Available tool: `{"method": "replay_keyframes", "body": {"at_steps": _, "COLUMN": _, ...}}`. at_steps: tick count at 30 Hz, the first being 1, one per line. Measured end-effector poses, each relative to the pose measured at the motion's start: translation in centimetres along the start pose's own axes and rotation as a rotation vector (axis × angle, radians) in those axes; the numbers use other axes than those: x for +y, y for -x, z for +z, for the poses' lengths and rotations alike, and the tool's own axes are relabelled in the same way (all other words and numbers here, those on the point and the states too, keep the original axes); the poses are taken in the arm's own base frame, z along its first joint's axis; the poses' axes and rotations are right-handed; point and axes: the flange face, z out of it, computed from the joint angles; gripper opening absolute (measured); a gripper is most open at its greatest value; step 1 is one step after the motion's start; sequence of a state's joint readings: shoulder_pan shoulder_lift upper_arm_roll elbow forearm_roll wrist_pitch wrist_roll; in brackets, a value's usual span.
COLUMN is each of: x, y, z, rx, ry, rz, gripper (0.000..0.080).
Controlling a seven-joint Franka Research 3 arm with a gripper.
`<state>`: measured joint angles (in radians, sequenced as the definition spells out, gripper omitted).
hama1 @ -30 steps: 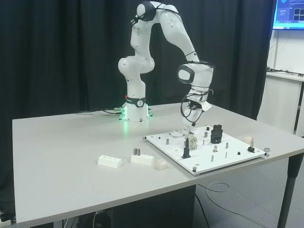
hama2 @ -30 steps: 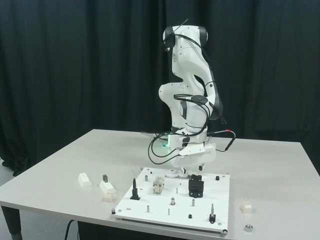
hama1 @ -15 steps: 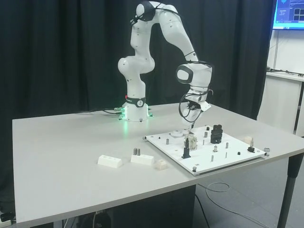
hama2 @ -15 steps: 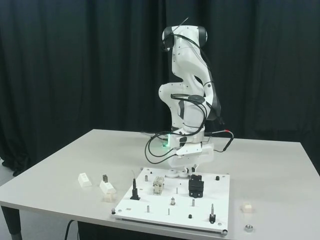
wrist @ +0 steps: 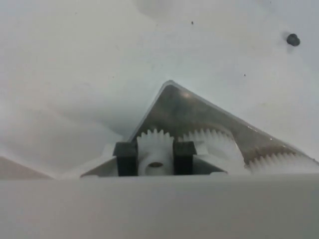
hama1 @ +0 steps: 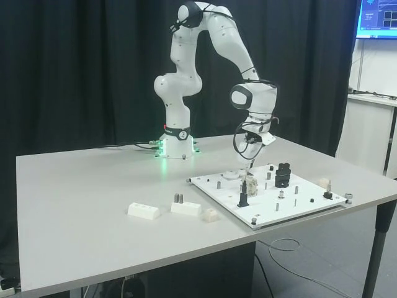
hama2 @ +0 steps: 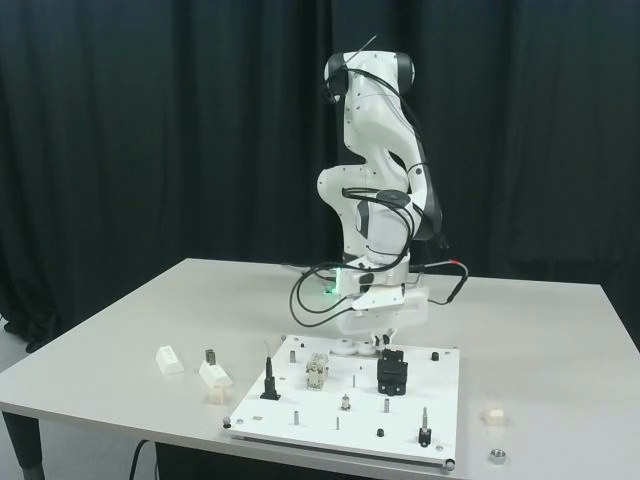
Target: Insert small gear.
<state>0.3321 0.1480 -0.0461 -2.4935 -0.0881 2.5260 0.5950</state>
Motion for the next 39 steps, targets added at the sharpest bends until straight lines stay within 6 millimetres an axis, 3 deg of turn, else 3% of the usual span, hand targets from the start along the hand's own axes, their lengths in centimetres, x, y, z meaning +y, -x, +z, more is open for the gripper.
{"method": "replay_keyframes", "body": {"at_steps": 22, "x": 0.08, "y": -0.06, "z": 0.01, "rx": 0.001, "ry": -0.001, "rz": 0.274, "gripper": 0.0144}}
{"method": "replay_keyframes", "body": {"at_steps": 29, "x": 0.05, "y": -0.04, "z": 0.01, "rx": 0.002, "ry": 0.000, "rz": 0.254, "gripper": 0.0144}}
{"method": "replay_keyframes", "body": {"at_steps": 39, "x": 0.01, "y": -0.01, "z": 0.01, "rx": 0.002, "ry": 0.000, "rz": 0.085, "gripper": 0.0144}}
